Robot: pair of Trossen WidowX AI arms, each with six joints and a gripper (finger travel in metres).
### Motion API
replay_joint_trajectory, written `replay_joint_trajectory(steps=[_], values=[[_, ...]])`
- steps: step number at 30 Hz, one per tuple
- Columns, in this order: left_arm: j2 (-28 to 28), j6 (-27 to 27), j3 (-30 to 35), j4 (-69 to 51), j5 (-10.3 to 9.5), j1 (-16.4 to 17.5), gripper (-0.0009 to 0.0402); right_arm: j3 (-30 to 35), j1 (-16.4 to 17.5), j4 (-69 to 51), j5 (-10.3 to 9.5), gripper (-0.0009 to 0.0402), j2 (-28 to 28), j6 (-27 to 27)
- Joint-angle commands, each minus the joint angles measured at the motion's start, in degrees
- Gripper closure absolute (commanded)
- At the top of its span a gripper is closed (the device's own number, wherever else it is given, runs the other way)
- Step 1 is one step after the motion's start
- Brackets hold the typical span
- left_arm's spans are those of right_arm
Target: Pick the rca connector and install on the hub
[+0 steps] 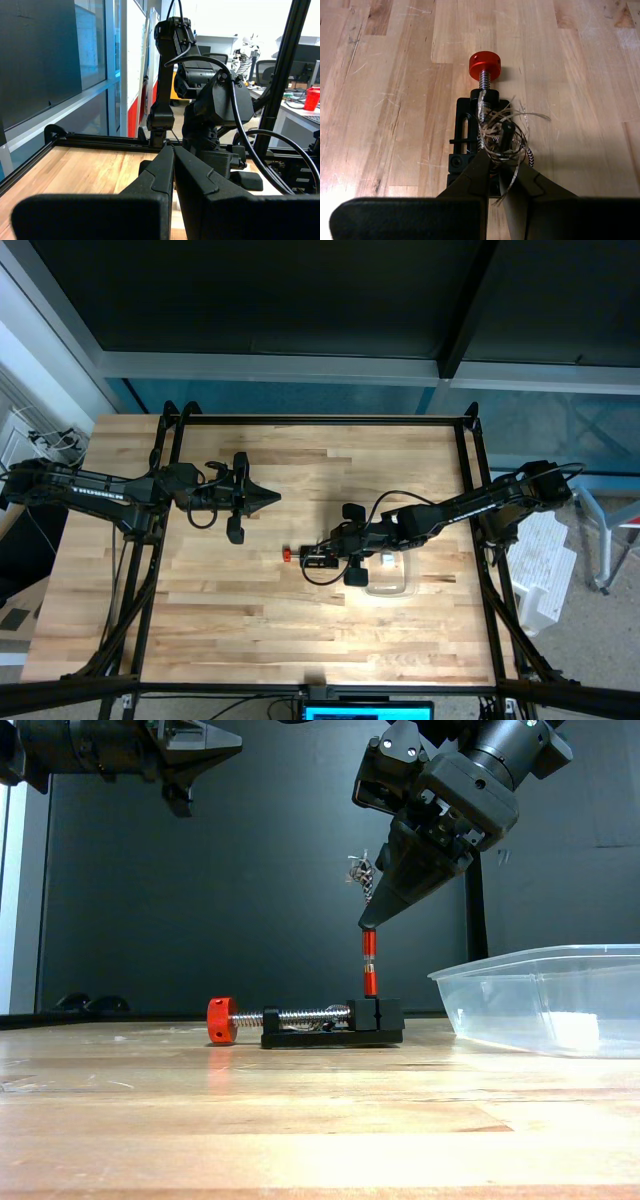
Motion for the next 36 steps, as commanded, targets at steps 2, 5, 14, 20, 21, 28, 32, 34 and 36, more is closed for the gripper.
replay_joint_trajectory(steps=[2, 5, 14, 20, 21, 28, 32, 34, 36], values=[[0.0, 0.0, 0.0, 0.0, 0.0, 0.0, 0.0393, -0.4, 0.0, 0.0, -0.02, 0.0393, 0.1, -0.1], [0.0, 0.0, 0.0, 0.0, 0.0, 0.0, 0.0393, -1.0, 0.0, 0.6, -0.02, 0.0393, 0.1, -0.1], [0.0, 0.0, 0.0, 0.0, 0.0, 0.0, 0.0393, -3.5, 0.0, 3.3, -0.02, 0.0393, 0.1, 0.2], [0.0, 0.0, 0.0, 0.0, 0.0, 0.0, 0.0393, -3.6, 0.0, 3.8, -0.04, 0.0393, 0.1, -0.1], [0.0, 0.0, 0.0, 0.0, 0.0, 0.0, 0.0393, -3.6, 0.0, 3.8, -0.04, 0.0393, 0.1, -0.1], [0.0, 0.0, 0.0, 0.0, 0.0, 0.0, 0.0393, -3.6, 0.0, 4.8, -1.16, 0.0393, 1.1, -0.1], [0.0, 0.0, 0.0, 0.0, 0.0, 0.0, 0.0393, -3.6, 0.0, 5.6, -1.99, 0.0393, 2.0, 0.0], [0.0, 0.0, 0.0, 0.0, 0.0, 0.0, 0.0393, -3.5, 0.0, 5.5, -1.46, 0.0393, 1.9, 0.0], [0.0, 0.0, 0.0, 0.0, 0.0, 0.0, 0.0393, -3.5, 0.0, 5.5, -1.49, 0.0393, 1.9, 0.0]])
